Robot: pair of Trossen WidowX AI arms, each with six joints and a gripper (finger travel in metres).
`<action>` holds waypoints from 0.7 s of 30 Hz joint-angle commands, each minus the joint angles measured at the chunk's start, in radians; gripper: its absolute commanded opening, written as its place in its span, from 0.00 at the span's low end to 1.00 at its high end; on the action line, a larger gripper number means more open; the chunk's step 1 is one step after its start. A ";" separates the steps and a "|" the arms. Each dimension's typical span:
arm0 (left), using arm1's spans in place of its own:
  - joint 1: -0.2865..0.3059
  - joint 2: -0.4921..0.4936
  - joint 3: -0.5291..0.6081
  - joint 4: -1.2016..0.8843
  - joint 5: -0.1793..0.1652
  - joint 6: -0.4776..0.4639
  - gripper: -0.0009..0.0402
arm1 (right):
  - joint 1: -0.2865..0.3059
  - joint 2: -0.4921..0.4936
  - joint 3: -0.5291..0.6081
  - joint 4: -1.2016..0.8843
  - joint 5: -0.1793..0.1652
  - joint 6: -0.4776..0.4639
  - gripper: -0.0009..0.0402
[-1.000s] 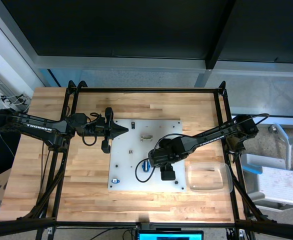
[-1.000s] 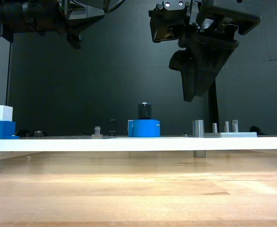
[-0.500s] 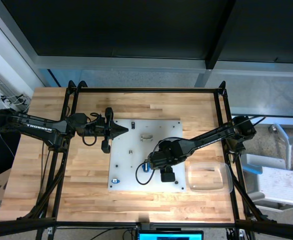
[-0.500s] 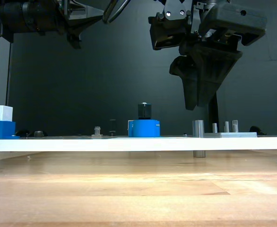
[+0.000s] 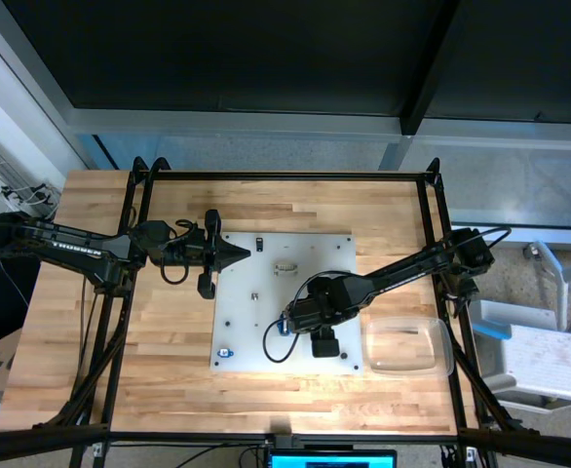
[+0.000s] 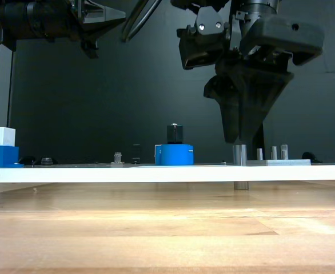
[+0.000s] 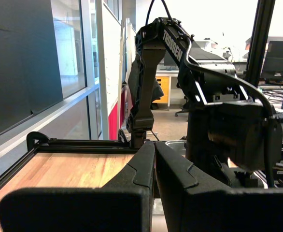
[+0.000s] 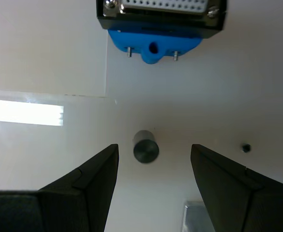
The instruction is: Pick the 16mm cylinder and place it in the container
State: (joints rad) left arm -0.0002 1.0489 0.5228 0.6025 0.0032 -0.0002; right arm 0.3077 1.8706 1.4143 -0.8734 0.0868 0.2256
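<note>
**Centre over the peg, then straight down**

My right claw (image 6: pixel 240 136) hangs spread open and points straight down. Its tips are just above the 16mm cylinder (image 8: pixel 146 147), and it grips nothing. The peg stands upright in a hole of the white board (image 5: pixel 266 322), near the blue connector mount (image 8: pixel 153 46). It sits between my fingers (image 8: pixel 91 179), a shade nearer one than the other. I judge I should centre first, then lower until the pads bracket the shaft above the board. After that I should close gently and lift vertically so it does not bind in its hole. The peg is small and smooth, and a skewed pinch could flick it away.

The container (image 5: pixel 407 349) sits on the table (image 5: pixel 169 390) just beside the board, on my right arm's side.

My right arm reaches inward from the table's right edge, wrist bent down. My left claw (image 5: pixel 242 252) is parked high over the board's far left corner, fingers pressed together.
</note>
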 commanded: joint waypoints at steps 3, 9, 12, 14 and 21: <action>0.000 0.000 0.000 0.000 0.000 0.000 0.02 | 0.001 0.008 0.000 0.009 -0.001 -0.002 0.53; 0.000 0.000 0.000 0.000 0.000 0.000 0.02 | 0.001 0.034 0.000 0.019 -0.010 -0.003 0.53; 0.000 0.000 0.000 0.000 0.000 0.000 0.02 | 0.001 0.039 0.000 0.019 -0.011 -0.003 0.53; 0.000 0.000 0.000 0.000 0.000 0.000 0.02 | 0.000 0.039 0.000 0.019 -0.010 -0.003 0.53; 0.000 0.000 0.000 0.000 0.000 0.000 0.02 | 0.000 0.039 0.000 0.013 -0.010 -0.006 0.47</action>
State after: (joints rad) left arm -0.0002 1.0489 0.5224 0.6022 0.0029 -0.0002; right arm 0.3077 1.9102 1.4136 -0.8585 0.0761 0.2214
